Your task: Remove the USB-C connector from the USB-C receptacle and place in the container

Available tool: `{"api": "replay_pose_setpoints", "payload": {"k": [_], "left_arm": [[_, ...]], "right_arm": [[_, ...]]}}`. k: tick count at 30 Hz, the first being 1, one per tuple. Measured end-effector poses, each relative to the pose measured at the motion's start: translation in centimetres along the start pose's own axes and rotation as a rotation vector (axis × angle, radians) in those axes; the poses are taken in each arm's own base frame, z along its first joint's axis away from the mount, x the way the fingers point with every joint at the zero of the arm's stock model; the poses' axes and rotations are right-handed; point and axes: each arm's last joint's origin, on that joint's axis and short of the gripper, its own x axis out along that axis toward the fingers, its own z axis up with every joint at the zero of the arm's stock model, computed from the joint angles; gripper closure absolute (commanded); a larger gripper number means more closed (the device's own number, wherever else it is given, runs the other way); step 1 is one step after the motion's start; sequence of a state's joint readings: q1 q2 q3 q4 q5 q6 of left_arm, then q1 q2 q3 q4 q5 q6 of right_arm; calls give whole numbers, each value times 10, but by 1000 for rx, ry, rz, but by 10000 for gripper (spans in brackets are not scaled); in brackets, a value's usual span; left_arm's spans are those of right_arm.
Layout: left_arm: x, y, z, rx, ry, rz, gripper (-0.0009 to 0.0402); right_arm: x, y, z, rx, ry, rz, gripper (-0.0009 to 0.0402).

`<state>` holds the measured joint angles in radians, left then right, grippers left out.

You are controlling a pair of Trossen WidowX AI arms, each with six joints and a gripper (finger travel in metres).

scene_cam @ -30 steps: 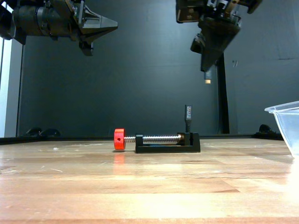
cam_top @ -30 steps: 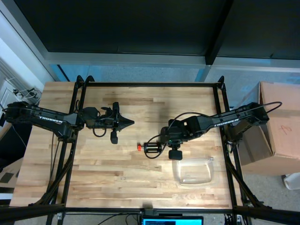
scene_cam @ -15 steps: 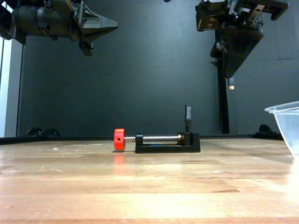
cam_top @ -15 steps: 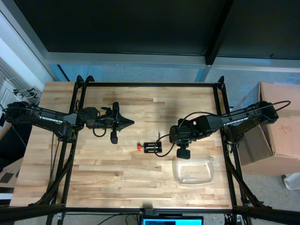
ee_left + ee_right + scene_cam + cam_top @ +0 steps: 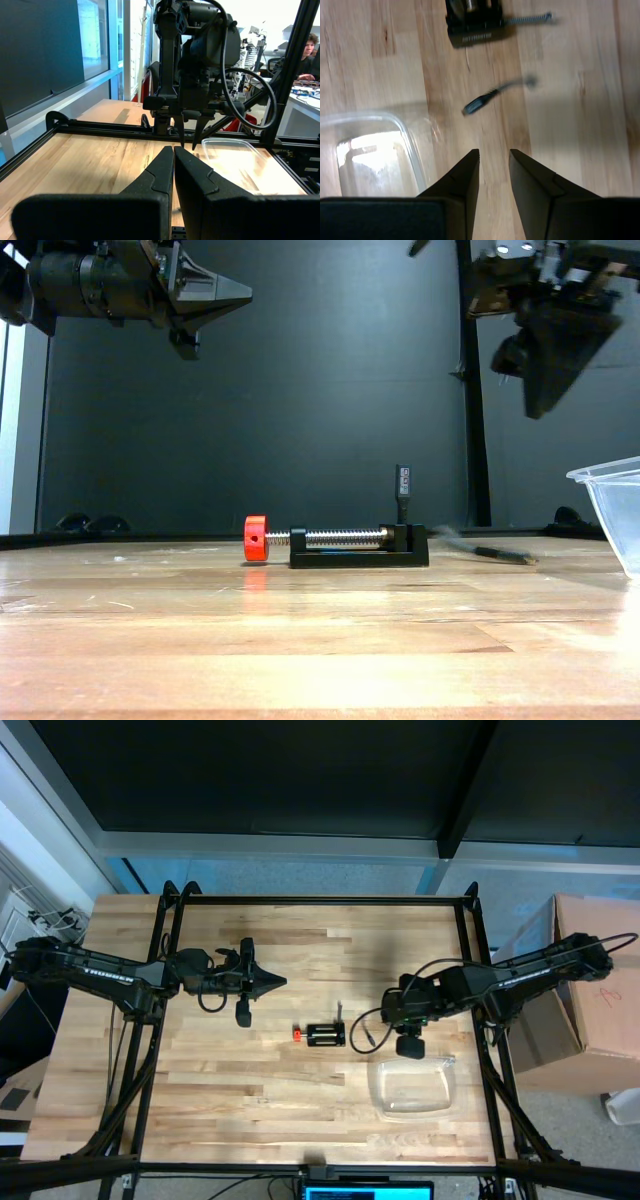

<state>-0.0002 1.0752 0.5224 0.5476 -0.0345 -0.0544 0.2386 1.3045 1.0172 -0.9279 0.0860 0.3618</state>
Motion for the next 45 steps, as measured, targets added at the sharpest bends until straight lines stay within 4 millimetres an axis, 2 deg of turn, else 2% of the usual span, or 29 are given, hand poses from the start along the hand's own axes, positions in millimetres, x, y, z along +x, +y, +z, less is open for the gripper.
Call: {"api": "replay_pose_setpoints", "payload": {"k": [7, 11, 17, 26, 29, 34, 38, 45], "left_arm": [[0, 0, 0, 0, 0, 0, 393], [0, 0, 0, 0, 0, 0, 393], [0, 0, 0, 0, 0, 0, 393], [0, 0, 0, 0, 0, 0, 393], [0, 0, 0, 0, 0, 0, 393], [0, 0, 0, 0, 0, 0, 393], [0, 0, 0, 0, 0, 0, 393], [0, 0, 0, 0, 0, 0, 393]], "right_arm": [[1, 1, -35, 9, 23, 18, 235], [3, -2, -46, 11, 36, 20, 210], [4, -2, -49, 7, 38, 21, 193], [6, -1, -47, 28, 40, 19, 192], [5, 2, -39, 46, 33, 17, 192], [6, 6, -12, 137, 28, 2, 192], [18, 4, 9, 257, 62, -34, 192], [44, 5, 43, 361, 112, -79, 192]]}}
